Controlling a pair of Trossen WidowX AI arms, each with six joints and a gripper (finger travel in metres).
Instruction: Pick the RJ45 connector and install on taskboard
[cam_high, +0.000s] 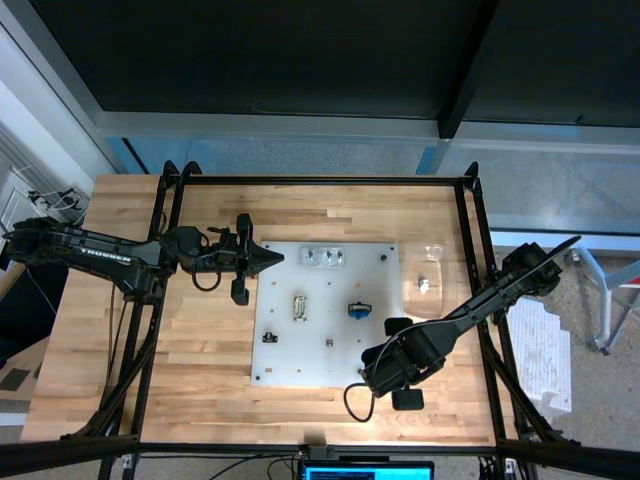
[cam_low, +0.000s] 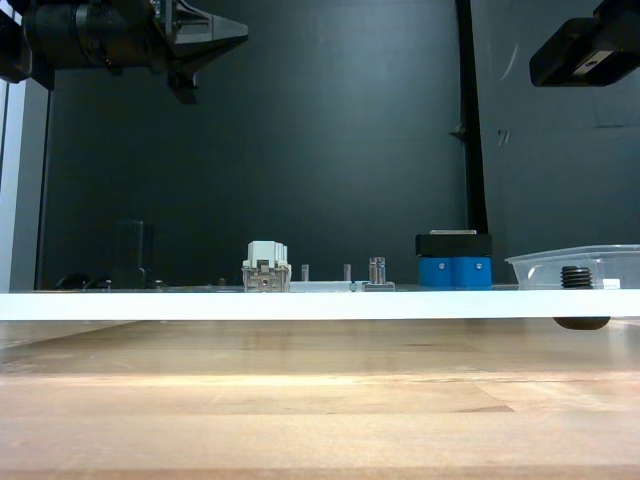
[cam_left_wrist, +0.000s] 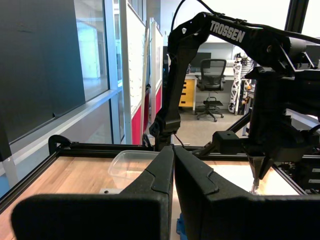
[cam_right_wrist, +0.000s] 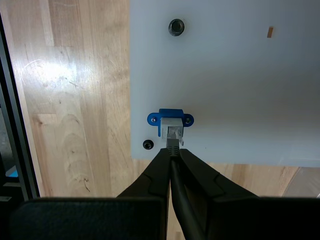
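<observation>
The white taskboard (cam_high: 300, 360) lies flat in the middle of the table. My right gripper (cam_right_wrist: 172, 152) points down over the board's near right part, shut on the black cable just behind the clear RJ45 connector (cam_right_wrist: 172, 131). The connector lines up with a blue fitting (cam_right_wrist: 170, 120) on the taskboard (cam_right_wrist: 240, 90); I cannot tell if they touch. In the high view the right gripper (cam_high: 372, 372) hangs near the blue fitting (cam_high: 358, 310). My left gripper (cam_high: 278, 258) hovers high over the board's left edge, shut on nothing, fingers (cam_left_wrist: 160, 170) pressed together.
A clear plastic tray (cam_high: 425, 275) holding a small part sits right of the board. A grey-white connector block (cam_low: 265, 270), silver posts and screw holes stand on the board (cam_low: 300, 305). A black frame rails the table.
</observation>
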